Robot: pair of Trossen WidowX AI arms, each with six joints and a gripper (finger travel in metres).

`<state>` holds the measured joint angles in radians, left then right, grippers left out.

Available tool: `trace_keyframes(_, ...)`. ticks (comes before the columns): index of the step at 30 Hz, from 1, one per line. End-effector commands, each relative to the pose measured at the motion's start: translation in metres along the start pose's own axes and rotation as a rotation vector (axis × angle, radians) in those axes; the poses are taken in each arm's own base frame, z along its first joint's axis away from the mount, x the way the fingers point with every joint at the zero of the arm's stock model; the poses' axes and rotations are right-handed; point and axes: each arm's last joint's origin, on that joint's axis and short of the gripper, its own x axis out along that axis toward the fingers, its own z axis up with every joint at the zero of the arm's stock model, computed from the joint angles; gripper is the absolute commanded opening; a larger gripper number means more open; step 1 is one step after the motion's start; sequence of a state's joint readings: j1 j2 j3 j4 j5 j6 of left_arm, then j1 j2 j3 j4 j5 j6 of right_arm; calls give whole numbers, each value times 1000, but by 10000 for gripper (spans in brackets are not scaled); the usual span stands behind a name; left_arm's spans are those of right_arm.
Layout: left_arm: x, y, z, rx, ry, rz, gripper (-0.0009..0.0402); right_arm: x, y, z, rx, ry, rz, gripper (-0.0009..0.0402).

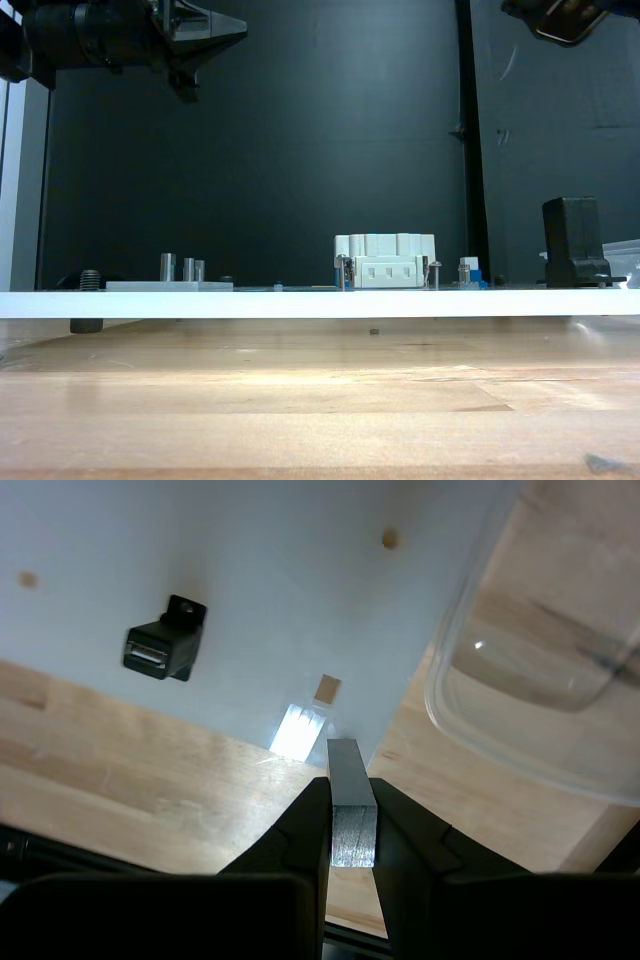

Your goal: Pick the 16mm bar and place in it's hole on the taskboard

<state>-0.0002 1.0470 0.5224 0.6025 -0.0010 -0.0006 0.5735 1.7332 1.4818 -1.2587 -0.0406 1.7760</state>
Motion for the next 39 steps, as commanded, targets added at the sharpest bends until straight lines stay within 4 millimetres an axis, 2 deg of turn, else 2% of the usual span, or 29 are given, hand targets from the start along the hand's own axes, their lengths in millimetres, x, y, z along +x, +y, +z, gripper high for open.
trace_keyframes(1, 0, 0, 0, 0, -1, 0, 0, 4, 1, -4, 67, -24, -3, 0)
trace_keyframes(9, 0, 0, 0, 0, -1, 0, 0, 11, 4, -5, 215, -105, 10, 0)
trace_keyframes(17, 0, 0, 0, 0, -1, 0, 0, 21, 7, -13, 265, -110, 3, 0)
trace_keyframes(25, 0, 0, 0, 0, -1, 0, 0, 44, 7, -15, 292, -125, -25, 0)
trace_keyframes(39, 0, 0, 0, 0, -1, 0, 0, 62, 6, -12, 350, -116, 1, 0)
